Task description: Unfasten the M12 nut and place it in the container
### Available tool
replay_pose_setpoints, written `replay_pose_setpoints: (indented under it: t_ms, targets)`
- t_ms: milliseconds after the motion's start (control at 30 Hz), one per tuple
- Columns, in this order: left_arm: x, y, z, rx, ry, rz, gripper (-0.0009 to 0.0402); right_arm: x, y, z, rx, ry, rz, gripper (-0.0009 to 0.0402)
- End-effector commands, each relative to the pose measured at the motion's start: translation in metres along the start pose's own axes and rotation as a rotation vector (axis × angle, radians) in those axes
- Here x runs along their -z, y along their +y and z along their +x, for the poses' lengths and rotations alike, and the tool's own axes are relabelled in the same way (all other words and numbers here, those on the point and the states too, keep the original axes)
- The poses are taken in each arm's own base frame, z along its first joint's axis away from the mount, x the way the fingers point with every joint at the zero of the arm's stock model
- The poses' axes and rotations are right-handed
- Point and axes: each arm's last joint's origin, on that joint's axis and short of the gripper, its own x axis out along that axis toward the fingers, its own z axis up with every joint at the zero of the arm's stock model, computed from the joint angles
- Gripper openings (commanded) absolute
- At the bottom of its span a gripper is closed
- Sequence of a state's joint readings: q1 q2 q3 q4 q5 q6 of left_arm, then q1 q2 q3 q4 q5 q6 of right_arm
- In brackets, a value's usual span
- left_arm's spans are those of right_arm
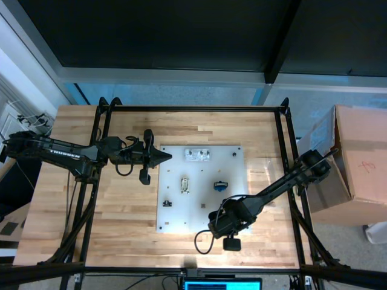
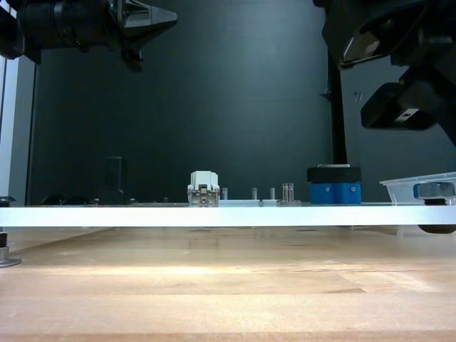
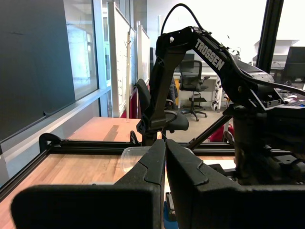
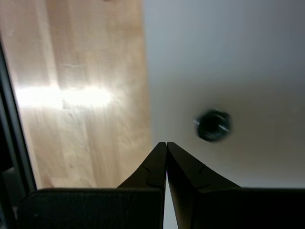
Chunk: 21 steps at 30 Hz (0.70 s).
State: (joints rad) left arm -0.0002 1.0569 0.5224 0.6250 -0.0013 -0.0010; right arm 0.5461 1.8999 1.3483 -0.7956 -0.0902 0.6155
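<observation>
Nut (image 2: 433, 189) on its stud (image 2: 433, 201) before container (image 2: 407, 184); right gripper (image 4: 166, 144) above, left gripper (image 3: 165, 142) far-left, both with jaws closed.

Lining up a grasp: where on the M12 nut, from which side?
Likely its side faces, from straight above: the nut seems seated on its upright stud. Right end effector hovers shut nearby; left end effector, shut, hangs over the board's left edge.

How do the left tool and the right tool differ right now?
Left tool lies level; right tool points down. Left tool hangs over the board's left edge; right tool over its near right edge, close by the nut, which seems on its stud. Both are shut, holding nothing.
</observation>
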Motion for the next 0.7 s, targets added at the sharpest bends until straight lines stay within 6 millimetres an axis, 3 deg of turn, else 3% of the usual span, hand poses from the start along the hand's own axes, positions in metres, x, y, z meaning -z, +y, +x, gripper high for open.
replay_pose_setpoints:
  t_ms: [33,600,700]
  targets:
    - [0.0,0.0,0.0,0.0,0.0,0.0,0.0,-0.001,-0.001,0.003,0.02,-0.011,-0.002,0.0]
    - [0.0,0.0,0.0,0.0,0.0,0.0,0.0,0.0,-0.005,0.002,0.083,-0.014,0.0,0.0]
    - [0.0,0.0,0.0,0.0,0.0,0.0,0.0,0.003,-0.011,-0.004,0.229,-0.055,0.042,0.0]
